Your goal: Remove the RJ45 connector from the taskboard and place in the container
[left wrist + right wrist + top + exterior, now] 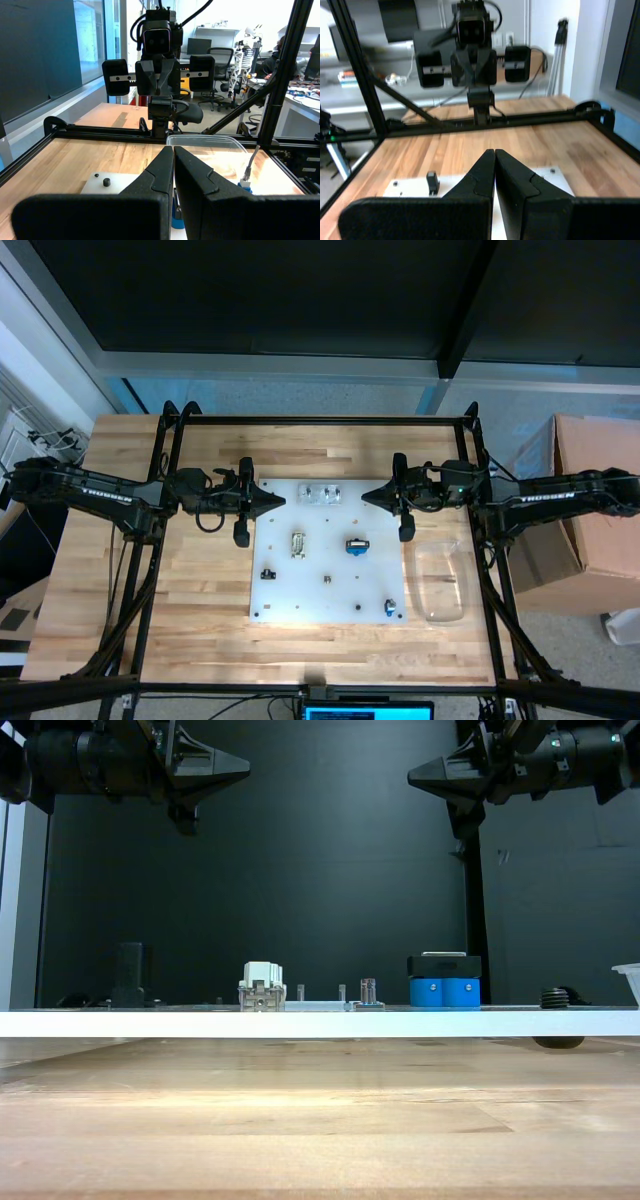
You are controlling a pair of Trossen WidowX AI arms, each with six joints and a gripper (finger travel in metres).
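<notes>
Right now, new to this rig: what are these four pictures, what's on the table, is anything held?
Two robot arms stand at the table's side edges, reaching inward. The high view looks down from above, the low view level along the tabletop; each wrist view looks along one arm's own pincer at the other arm. The left pincer and right pincer hang above the far part of the white taskboard, both shut and empty. The board carries small parts, among them a grey connector and a blue block. A clear container lies right of the board. The RJ45 connector is in neither pincer; which board part it is I cannot tell.
</notes>
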